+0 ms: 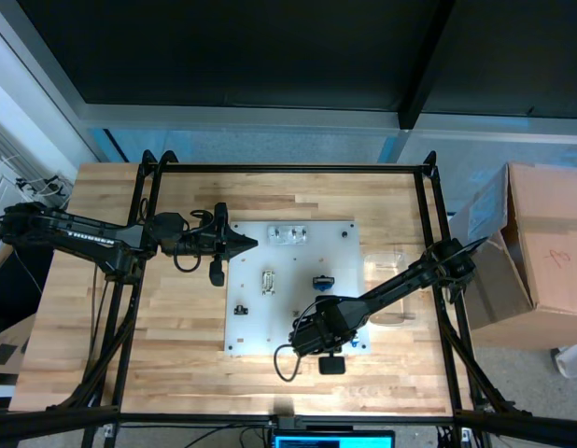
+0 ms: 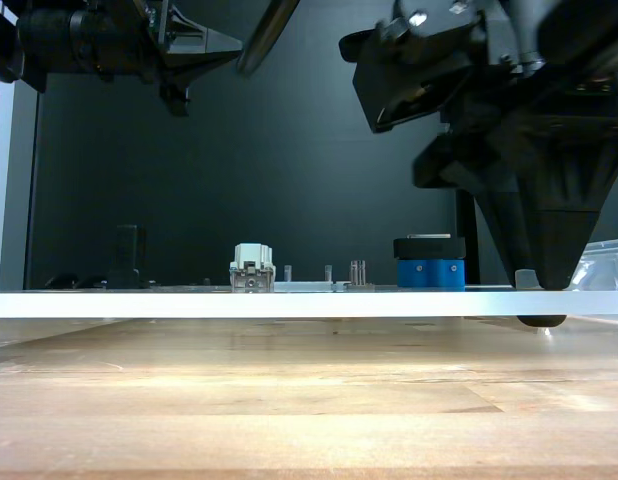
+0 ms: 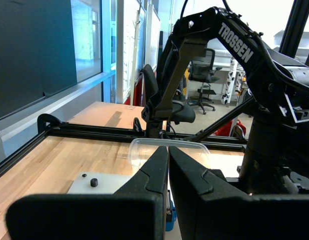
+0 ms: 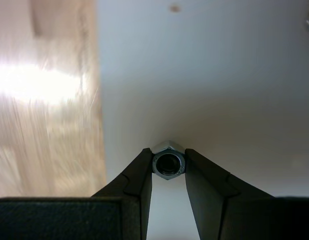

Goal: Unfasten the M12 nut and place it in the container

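Right jaws around nut (left aloft)

The nut is shiny silver metal. The right gripper pinching it is smooth matt black, like the left gripper at middle left. The board is smooth matt white. The table is pale, softly shiny wood. The container is clear plastic.

A robotics lab: a wooden bench inside a black frame, office chairs, windows, a cardboard box.
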Motion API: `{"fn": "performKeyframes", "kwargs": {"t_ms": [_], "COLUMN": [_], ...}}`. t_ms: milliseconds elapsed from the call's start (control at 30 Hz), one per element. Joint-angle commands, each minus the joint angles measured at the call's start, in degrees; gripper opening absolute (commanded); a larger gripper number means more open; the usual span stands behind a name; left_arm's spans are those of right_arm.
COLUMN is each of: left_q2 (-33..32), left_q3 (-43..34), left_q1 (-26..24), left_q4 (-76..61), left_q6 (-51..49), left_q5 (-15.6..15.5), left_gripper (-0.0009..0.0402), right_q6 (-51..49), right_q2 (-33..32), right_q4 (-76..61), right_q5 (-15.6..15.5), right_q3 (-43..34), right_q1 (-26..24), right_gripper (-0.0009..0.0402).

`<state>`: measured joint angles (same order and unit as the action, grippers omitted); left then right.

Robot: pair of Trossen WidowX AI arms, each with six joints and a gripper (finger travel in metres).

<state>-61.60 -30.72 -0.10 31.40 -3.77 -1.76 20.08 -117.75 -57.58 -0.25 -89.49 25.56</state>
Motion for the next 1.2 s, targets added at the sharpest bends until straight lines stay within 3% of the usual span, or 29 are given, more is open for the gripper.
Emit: {"fn": "performKeyframes", "kwargs": {"t_ms": [33, 367, 567, 800, 1200], "left_q2": [0.0, 0.0, 0.0, 0.0, 0.0], "left_q3": [0.0, 0.0, 0.0, 0.0, 0.0], "left_q1": [0.0, 0.0, 0.0, 0.0, 0.0], "left_q4": [0.0, 0.0, 0.0, 0.0, 0.0], "left_q6": [0.0, 0.0, 0.0, 0.0, 0.0], "left_q5": [0.0, 0.0, 0.0, 0.0, 0.0], "left_gripper": [0.0, 0.0, 0.0, 0.0, 0.0], "right_q6": [-9.6, -43.4, -56.8, -62.9, -62.5], "right_q2": [0.0, 0.0, 0.0, 0.0, 0.0], "right_q4": [0.1, -0.6, -0.5, -0.2, 0.0], "right_q5": [0.0, -1.3, -1.3, -1.3, -1.3], "right_q3": [0.0, 0.0, 0.0, 0.0, 0.0], "right_q1": [0.0, -0.1, -0.1, 0.0, 0.2], "right_gripper": [0.0, 0.0, 0.0, 0.0, 0.0016]}}
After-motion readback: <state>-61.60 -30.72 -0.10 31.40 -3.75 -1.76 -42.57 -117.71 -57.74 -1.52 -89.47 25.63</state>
